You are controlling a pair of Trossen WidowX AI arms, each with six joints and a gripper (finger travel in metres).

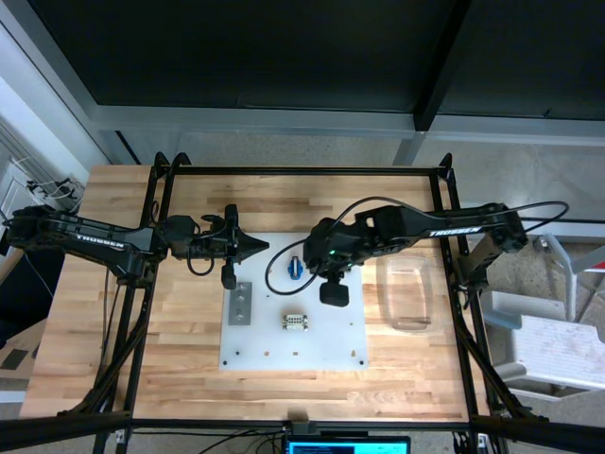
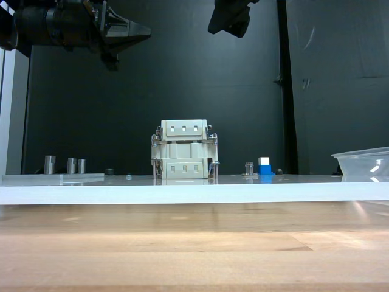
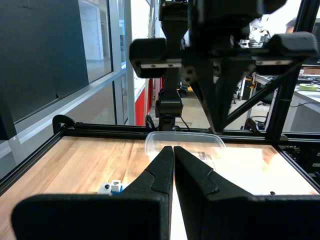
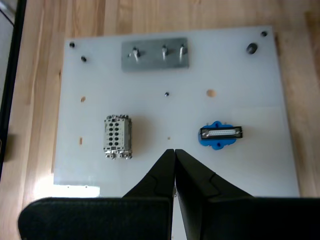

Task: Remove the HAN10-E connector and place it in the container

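HAN10-E connector seated on white board, toward surface's near edge; not removed yet. Container empty by right edge. Right claw, tips pinched together, hovers high over board. Left claw, tips likewise together, high over board's left part. Grasp, removal and drop all remain.

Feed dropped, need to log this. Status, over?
Left gripper shut, high over far-left corner of board. Right gripper shut, high above board, empty. HAN10-E connector seated on board, untouched. Nothing lies between it and container.

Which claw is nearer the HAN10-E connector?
Right. The right claw hangs shut above the board, just beyond the HAN10-E connector; the left claw hovers shut farther off, over the board's far-left corner.
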